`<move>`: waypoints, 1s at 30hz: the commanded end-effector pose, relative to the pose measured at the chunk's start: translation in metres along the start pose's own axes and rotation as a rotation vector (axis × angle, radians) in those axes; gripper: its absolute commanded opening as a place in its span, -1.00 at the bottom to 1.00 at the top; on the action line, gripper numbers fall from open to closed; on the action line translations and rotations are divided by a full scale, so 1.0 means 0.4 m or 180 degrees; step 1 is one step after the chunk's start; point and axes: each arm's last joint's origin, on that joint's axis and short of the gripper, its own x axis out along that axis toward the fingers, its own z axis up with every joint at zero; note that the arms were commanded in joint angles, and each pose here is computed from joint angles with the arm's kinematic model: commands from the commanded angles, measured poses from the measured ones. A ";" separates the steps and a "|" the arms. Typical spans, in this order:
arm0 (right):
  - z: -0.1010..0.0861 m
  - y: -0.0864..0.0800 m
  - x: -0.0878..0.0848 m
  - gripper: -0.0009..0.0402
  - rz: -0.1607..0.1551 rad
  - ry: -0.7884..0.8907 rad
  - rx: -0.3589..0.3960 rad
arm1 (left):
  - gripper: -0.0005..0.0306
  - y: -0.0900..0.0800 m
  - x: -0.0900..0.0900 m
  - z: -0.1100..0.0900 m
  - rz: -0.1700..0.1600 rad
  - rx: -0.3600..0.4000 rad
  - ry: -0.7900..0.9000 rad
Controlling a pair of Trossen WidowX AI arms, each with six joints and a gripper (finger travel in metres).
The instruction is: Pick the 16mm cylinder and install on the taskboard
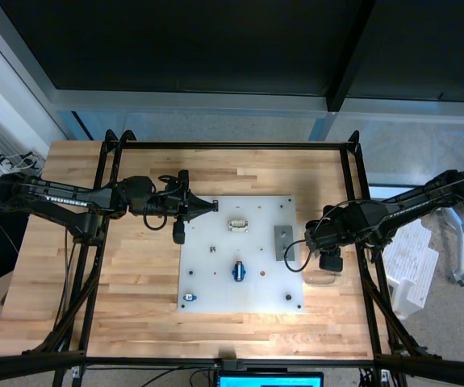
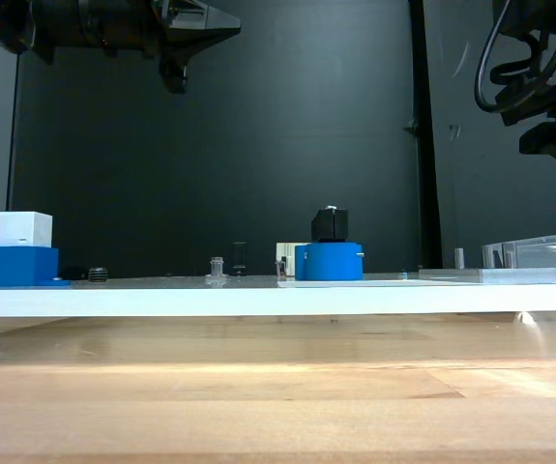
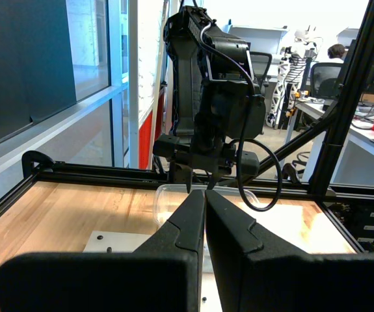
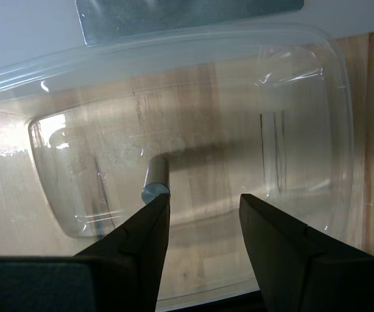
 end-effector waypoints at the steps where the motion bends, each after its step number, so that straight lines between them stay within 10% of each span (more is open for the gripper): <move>1: 0.000 0.000 0.002 -0.17 -0.0005 -0.0004 0.0006 | -0.96 0.000 0.000 0.000 0.0000 0.0001 -0.0001; 30: -0.014 -0.001 0.048 -0.09 -0.0089 -0.0011 0.0020 | -0.96 0.000 0.000 0.000 0.0000 0.0001 -0.0001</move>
